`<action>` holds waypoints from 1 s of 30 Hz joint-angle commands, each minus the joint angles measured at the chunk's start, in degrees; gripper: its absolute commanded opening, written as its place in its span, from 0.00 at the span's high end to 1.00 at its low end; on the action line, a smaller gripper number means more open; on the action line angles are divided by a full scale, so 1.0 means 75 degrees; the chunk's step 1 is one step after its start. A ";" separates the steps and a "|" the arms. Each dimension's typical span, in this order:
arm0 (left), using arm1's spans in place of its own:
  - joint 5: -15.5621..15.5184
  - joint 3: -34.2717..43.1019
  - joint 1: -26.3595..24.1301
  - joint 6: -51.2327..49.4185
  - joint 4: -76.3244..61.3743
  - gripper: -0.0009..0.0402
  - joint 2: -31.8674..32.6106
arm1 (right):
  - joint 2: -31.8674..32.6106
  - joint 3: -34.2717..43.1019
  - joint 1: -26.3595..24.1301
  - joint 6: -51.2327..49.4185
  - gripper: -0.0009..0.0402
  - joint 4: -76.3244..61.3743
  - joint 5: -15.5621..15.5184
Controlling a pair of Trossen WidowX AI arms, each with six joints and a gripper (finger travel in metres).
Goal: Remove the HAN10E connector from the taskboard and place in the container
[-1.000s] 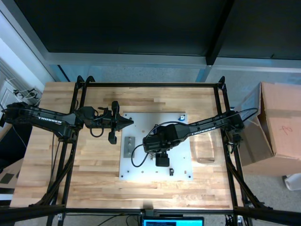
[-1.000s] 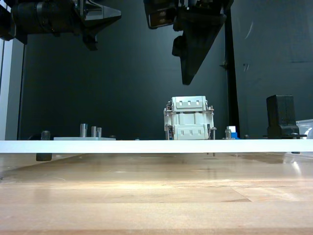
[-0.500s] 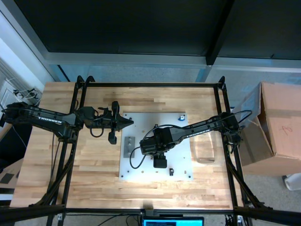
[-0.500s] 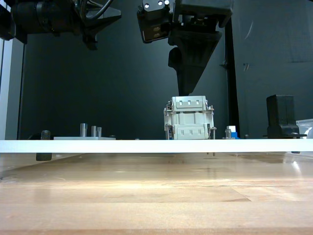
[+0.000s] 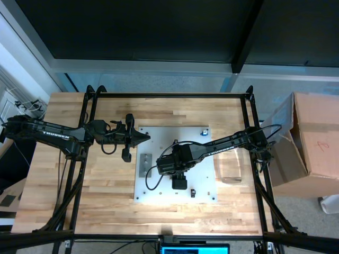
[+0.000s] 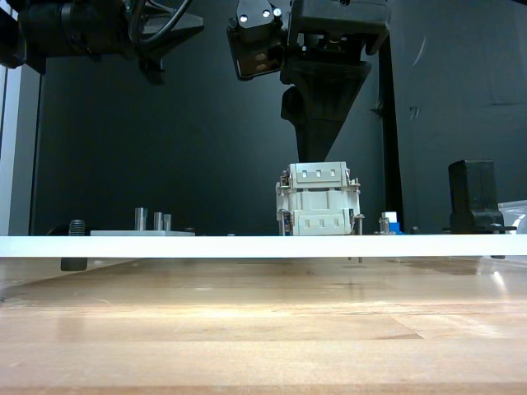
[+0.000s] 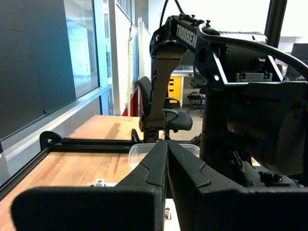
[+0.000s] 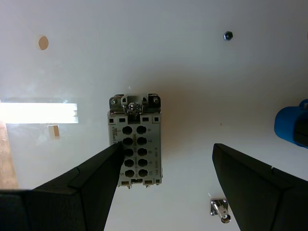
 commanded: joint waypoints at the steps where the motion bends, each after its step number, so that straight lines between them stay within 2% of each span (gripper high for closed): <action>1: 0.0003 0.0003 0.0003 0.0000 0.0000 0.98 0.0000 | 0.0032 -0.0023 0.0006 0.0023 0.33 -0.0012 0.0026; 30: 0.0006 0.0003 0.0003 0.0000 0.0000 0.98 0.0000 | 0.0032 -0.0023 0.0079 0.0038 0.60 -0.0015 0.0020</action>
